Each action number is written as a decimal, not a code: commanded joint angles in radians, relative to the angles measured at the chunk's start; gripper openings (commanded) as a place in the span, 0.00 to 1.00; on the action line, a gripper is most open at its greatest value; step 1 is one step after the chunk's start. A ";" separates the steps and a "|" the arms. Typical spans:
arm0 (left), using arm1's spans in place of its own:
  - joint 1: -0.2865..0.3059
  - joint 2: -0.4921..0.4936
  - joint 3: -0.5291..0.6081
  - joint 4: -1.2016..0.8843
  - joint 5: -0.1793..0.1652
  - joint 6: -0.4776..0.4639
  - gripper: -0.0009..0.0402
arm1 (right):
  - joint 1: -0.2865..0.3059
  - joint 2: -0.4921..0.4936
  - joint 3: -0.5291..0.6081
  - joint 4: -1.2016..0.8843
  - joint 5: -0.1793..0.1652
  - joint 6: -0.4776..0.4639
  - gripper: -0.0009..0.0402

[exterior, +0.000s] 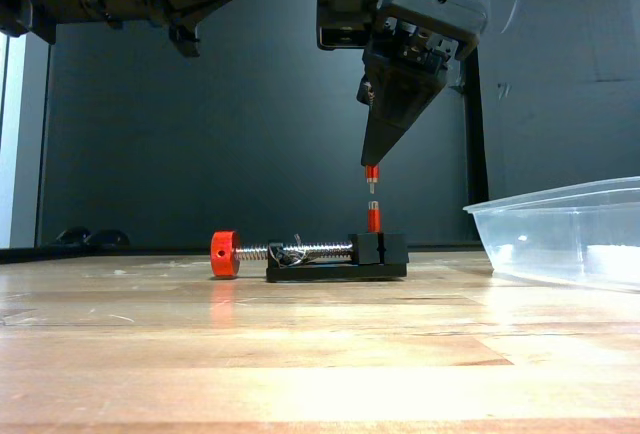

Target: Pick the RCA connector and install on taskboard

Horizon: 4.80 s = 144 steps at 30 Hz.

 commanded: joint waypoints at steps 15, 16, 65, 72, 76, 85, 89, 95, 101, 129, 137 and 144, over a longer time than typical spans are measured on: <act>0.000 0.000 0.000 0.000 0.000 0.000 0.02 | -0.006 0.000 -0.034 0.033 0.004 -0.015 0.02; 0.000 0.000 0.000 0.000 0.000 0.000 0.02 | -0.007 0.000 -0.034 0.034 0.006 -0.016 0.02; 0.000 0.000 0.000 0.000 0.000 0.000 0.02 | -0.019 0.038 -0.061 0.071 0.008 -0.031 0.02; 0.000 0.000 0.000 0.000 0.000 0.000 0.02 | -0.019 0.031 -0.061 0.071 0.008 -0.035 0.03; 0.000 0.000 0.000 0.000 0.000 0.000 0.02 | -0.019 0.028 -0.061 0.072 0.008 -0.037 0.06; 0.000 0.000 0.000 0.000 0.000 0.000 0.02 | -0.019 0.017 -0.060 0.071 0.011 -0.035 0.20; 0.000 0.000 0.000 0.000 0.000 0.000 0.02 | -0.019 0.010 -0.060 0.071 0.011 -0.034 0.25; 0.000 0.000 0.000 0.000 0.000 0.000 0.02 | -0.019 -0.014 -0.060 0.067 0.011 -0.034 0.36; 0.000 0.000 0.000 0.000 0.000 0.000 0.02 | -0.019 -0.050 -0.060 0.032 0.011 -0.037 0.44; 0.000 0.000 0.000 0.000 0.000 0.000 0.02 | -0.031 -0.196 -0.079 0.011 0.008 -0.058 0.48; 0.000 0.000 0.000 0.000 0.000 0.000 0.02 | -0.050 -0.357 -0.245 0.227 0.010 -0.067 0.48; 0.000 0.000 0.000 0.000 0.000 0.000 0.02 | -0.067 -0.486 -0.369 0.445 0.020 -0.101 0.43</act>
